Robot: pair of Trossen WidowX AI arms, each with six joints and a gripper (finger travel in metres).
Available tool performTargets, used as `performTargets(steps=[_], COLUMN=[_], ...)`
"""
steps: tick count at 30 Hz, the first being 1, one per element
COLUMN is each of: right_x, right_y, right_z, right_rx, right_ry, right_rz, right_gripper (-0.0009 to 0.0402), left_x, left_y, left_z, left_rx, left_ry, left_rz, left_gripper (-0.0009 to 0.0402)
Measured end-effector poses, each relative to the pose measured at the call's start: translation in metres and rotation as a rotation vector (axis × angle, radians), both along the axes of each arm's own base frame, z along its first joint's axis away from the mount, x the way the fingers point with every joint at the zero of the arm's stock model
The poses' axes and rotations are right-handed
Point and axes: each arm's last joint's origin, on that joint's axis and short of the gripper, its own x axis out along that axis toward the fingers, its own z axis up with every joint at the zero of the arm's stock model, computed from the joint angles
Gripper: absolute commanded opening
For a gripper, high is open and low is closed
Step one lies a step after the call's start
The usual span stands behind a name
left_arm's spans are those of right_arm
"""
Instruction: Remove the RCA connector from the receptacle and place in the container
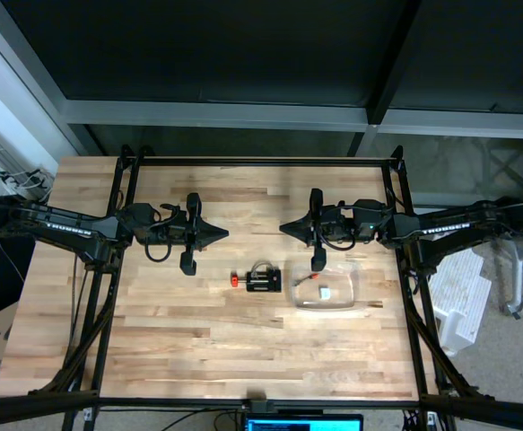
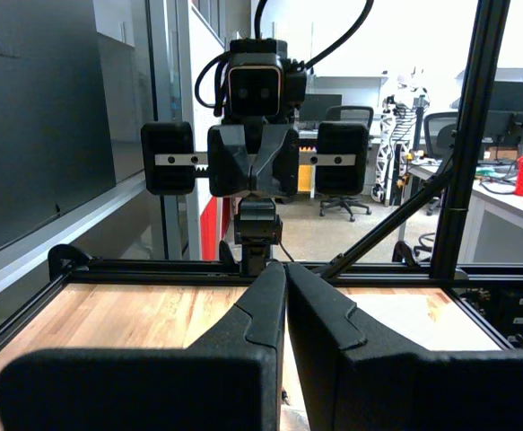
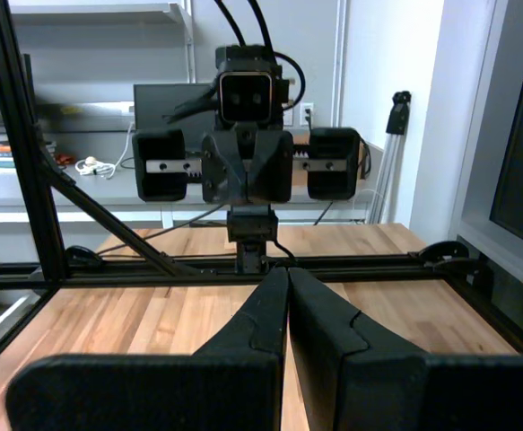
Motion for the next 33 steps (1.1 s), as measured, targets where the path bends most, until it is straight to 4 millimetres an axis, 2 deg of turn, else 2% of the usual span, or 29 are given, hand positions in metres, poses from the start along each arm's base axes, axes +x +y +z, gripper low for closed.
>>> performTargets(steps=[33], right_x=[-0.0027], right_y=[0.0006], right_z=[0.0023], right_rx=[0.016], right_ry=[-0.010], right_rz=[0.018], right_gripper=[0.0000], left_x=[0.0000], left_y=[0.0000], left_z=[-0.0001], left_rx=[0.000], left_ry=[0.000], left_rz=[0.000], left_gripper=[0.0000])
